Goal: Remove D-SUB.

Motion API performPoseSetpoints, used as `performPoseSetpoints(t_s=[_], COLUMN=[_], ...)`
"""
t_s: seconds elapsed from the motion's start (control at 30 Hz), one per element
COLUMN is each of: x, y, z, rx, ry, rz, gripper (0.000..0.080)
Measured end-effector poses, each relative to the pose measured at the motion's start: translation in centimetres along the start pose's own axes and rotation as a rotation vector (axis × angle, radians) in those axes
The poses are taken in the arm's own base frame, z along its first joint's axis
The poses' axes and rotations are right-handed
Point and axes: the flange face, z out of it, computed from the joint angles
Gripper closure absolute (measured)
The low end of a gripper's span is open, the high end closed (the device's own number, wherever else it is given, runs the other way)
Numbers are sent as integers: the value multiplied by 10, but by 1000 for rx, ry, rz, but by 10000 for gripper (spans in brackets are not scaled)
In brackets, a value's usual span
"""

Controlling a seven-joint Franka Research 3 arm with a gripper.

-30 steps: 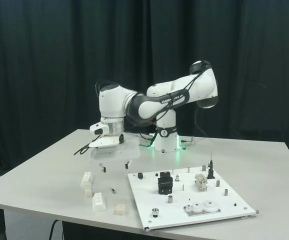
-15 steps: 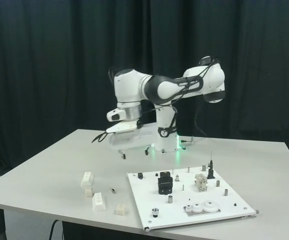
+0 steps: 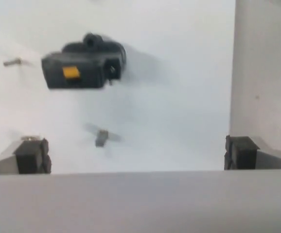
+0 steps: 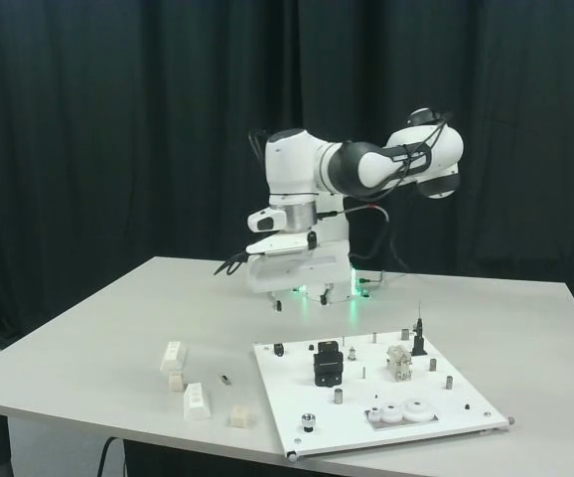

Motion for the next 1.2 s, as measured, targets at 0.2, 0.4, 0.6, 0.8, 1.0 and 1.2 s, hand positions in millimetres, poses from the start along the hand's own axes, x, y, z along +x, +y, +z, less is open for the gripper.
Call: performPoseSetpoints(t_s=[0.2,0.4,0.6,0.8,1.0,1.2], x=[-3,-2,-2,-4,-7,-10], y=[-18,-29,-36,-41,-46,-49], z=[9,24,38,46,50,53], rx=[-13,-20,-18,-19,-10,-6], ry=[36,56,52,38,24,12], rz=[22,25,15,5,9,38], gripper=[3,3,3,3,3,3])
